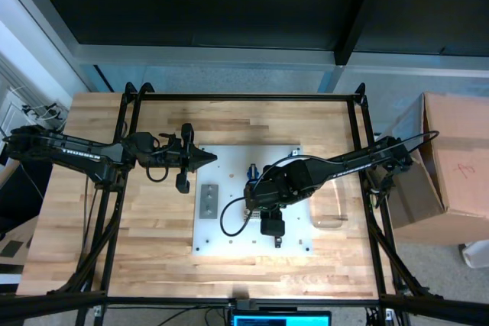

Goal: Remove the HAN10E connector from the taskboard and place in the container

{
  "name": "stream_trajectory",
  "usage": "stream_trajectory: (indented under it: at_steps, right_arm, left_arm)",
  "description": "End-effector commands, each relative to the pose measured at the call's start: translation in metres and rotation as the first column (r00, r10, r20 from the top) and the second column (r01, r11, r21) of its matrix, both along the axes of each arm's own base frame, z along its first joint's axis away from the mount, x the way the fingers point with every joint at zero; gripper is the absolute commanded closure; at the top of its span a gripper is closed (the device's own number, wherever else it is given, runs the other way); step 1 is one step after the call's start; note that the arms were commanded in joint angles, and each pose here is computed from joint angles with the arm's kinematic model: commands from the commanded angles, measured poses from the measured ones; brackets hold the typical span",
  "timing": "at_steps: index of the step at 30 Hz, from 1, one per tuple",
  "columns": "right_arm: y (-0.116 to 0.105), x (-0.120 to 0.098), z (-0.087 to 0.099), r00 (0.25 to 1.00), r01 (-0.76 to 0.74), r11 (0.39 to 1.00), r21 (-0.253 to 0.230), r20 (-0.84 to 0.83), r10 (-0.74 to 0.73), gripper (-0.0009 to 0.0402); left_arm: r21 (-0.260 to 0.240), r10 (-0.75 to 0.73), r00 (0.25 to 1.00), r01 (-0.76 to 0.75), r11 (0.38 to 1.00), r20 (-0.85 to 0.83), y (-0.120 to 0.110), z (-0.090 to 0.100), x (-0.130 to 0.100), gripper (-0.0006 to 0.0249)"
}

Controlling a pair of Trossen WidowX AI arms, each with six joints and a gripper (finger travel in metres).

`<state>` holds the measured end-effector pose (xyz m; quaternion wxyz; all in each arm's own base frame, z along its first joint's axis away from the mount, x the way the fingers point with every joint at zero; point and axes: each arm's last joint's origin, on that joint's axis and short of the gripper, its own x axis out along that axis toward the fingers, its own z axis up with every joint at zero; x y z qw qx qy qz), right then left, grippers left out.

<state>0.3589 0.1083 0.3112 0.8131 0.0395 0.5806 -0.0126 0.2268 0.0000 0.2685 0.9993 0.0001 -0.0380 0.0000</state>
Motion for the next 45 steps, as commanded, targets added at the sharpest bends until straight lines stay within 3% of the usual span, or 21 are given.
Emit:
stream_trajectory:
  at_steps: [1,7,10,20,29,45]
  right_arm:
    - [0.001,0.002,-0.004,1.0,0.003,1.0,-0.027,-0.002,-0.003,0.0148]
    - [0.003,0.01,-0.011,1.0,0.003,0.999,-0.039,-0.011,-0.004,0.0102]
    - [0.003,0.011,-0.012,1.0,0.004,0.999,-0.042,-0.007,-0.005,0.0103]
    - [0.01,0.028,-0.038,0.999,-0.012,0.999,-0.03,-0.052,0.01,0.0103]
    - [0.014,0.048,-0.044,0.993,-0.054,0.997,-0.058,-0.11,0.047,0.0103]
    - [0.015,0.048,-0.076,0.99,-0.056,0.997,-0.062,-0.13,0.048,0.0103]
  left_arm:
    - [0.0,0.0,1.0,0.0,1.0,0.0,0.0,0.0,0.0,0.0243]
    - [0.0,0.0,1.0,0.0,1.0,0.0,0.0,0.0,0.0,0.0243]
    - [0.0,0.0,1.0,0.0,1.0,0.0,0.0,0.0,0.0,0.0243]
    - [0.0,0.0,1.0,0.0,1.0,0.0,0.0,0.0,0.0,0.0243]
    - [0.0,0.0,1.0,0.0,1.0,0.0,0.0,0.0,0.0,0.0243]
    - [0.0,0.0,1.0,0.0,1.0,0.0,0.0,0.0,0.0,0.0243]
